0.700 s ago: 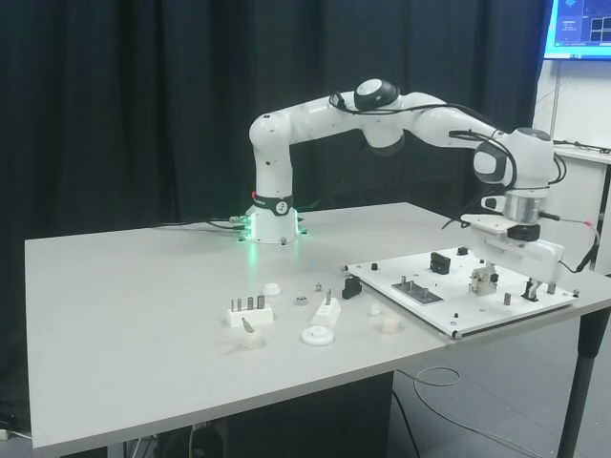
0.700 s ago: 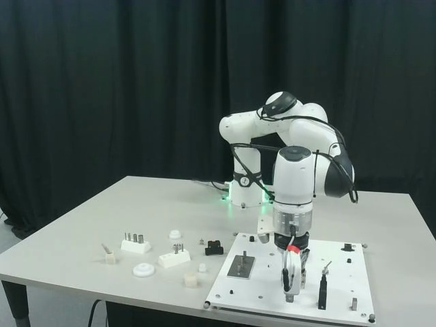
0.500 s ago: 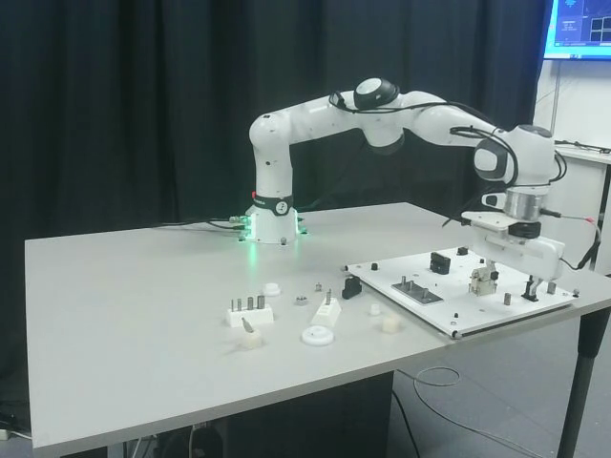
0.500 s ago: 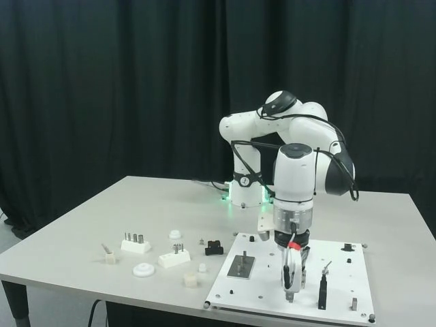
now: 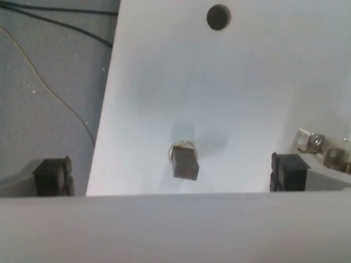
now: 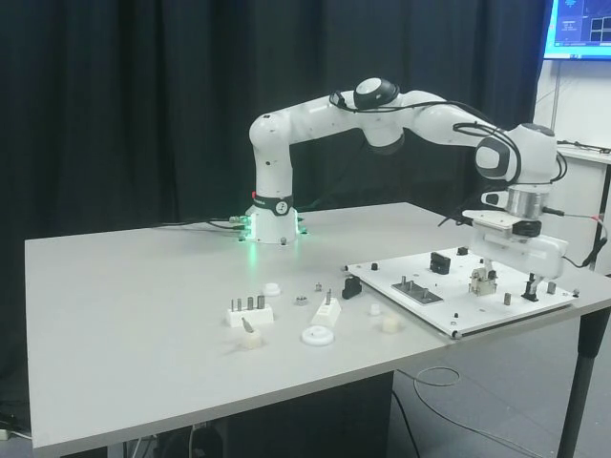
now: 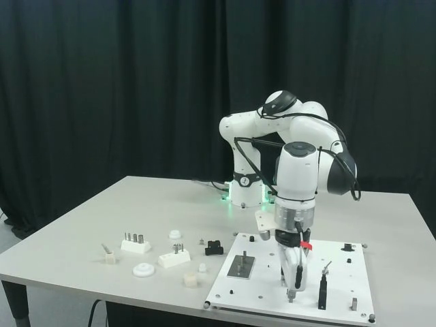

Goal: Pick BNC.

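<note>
Two pads (image 5: 288, 172) of the end effector (image 5: 170, 174) are spread wide with nothing in them, so it's released and ready to close. The little stud with the dark square cap, which I'm fairly sure is the BNC (image 5: 185, 163) though it's hard to make out, stands upright on the white board (image 5: 247, 82) near the board's edge, on the bench (image 6: 143, 286). It sits almost dead centre between the pads and below them, its long axis pointing straight up at the wrist, so I'd say the next move is a plain drop and a squeeze.
</note>
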Robot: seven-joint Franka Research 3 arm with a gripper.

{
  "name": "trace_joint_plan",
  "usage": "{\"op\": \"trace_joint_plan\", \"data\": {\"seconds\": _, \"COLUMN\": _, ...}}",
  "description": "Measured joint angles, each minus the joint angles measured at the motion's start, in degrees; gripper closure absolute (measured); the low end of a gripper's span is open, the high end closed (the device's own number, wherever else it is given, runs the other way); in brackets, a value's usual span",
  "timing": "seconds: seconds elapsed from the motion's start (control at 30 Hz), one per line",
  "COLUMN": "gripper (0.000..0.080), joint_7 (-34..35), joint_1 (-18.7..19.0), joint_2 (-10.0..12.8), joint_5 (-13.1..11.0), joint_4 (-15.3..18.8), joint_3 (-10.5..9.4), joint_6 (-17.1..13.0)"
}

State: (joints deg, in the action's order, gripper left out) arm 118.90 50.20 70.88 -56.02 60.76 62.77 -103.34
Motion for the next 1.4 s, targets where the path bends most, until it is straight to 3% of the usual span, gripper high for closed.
{"op": "trace_joint_plan", "data": {"seconds": 0.8, "gripper": 0.0003, "joint_7": -6.05, "joint_1": -0.13, "joint_2": -0.22, "joint_5": 2.94, "joint_4": -0.68, "joint_3": 0.60, "joint_6": 1.00}}
{"op": "trace_joint_plan", "data": {"seconds": 1.03, "gripper": 0.0003, "joint_7": -6.40, "joint_1": -0.04, "joint_2": -0.23, "joint_5": 4.37, "joint_4": -1.65, "joint_3": 1.95, "joint_6": 3.26}}
{"op": "trace_joint_plan", "data": {"seconds": 1.4, "gripper": 0.0003, "joint_7": -8.73, "joint_1": 0.37, "joint_2": -0.25, "joint_5": 6.48, "joint_4": -1.91, "joint_3": 5.45, "joint_6": 9.72}}
